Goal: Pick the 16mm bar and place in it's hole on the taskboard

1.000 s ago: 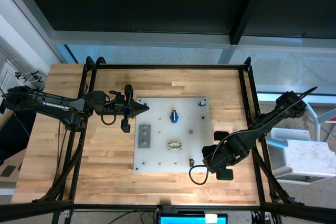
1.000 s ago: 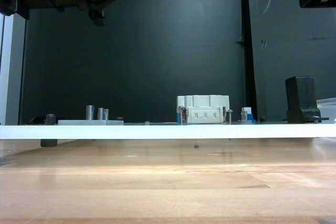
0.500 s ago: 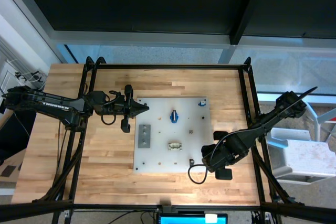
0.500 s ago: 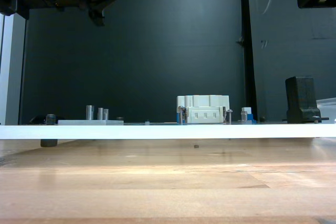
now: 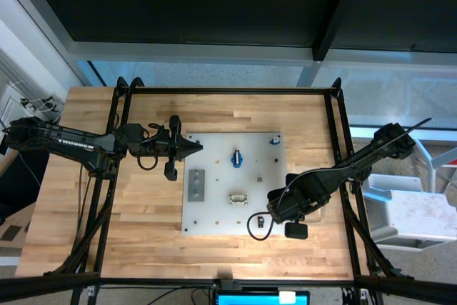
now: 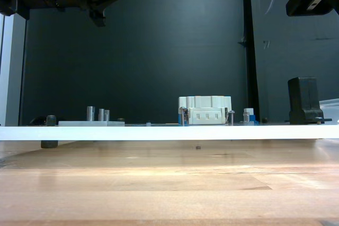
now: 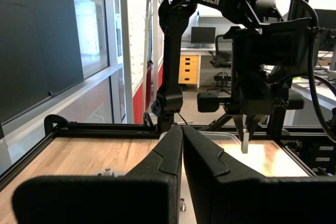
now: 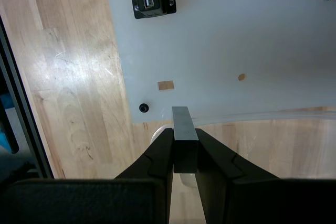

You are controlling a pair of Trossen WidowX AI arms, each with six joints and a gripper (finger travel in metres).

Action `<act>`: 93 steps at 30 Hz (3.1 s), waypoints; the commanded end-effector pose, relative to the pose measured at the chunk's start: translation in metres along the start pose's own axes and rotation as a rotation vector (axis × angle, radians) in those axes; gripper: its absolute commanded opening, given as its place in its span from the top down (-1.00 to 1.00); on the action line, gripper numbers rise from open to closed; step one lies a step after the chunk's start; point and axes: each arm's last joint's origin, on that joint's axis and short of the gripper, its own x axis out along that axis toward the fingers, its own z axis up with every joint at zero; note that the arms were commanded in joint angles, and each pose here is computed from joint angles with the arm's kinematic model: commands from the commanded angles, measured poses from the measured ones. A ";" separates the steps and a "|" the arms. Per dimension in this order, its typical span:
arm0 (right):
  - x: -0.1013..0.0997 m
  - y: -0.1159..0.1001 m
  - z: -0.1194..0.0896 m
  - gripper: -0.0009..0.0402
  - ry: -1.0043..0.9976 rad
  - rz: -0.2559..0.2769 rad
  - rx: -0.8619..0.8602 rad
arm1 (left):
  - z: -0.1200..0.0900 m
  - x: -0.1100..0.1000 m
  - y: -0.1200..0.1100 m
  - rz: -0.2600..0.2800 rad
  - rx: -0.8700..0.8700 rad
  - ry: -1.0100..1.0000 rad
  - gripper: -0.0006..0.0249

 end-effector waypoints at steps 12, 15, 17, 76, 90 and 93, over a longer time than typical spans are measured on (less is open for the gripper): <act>0.005 -0.016 0.015 0.96 0.003 -0.013 0.063 | 0.000 0.000 0.000 0.000 0.000 0.000 0.95; 0.005 -0.022 0.019 0.96 0.000 -0.013 0.082 | 0.000 0.000 0.000 0.000 0.000 0.000 0.95; 0.004 -0.026 0.021 0.95 0.001 -0.008 0.087 | 0.000 0.000 0.000 0.000 0.000 0.000 0.95; 0.017 -0.067 0.050 -0.19 0.014 -0.118 -0.817 | 0.000 0.000 0.000 0.000 0.000 0.000 0.95; 0.034 -0.071 0.044 -0.19 0.076 -0.098 -1.383 | 0.000 0.000 0.000 0.000 0.000 0.000 0.95; 0.046 -0.075 0.041 -0.19 0.086 -0.095 -1.460 | 0.000 0.000 0.000 0.000 0.000 0.000 0.95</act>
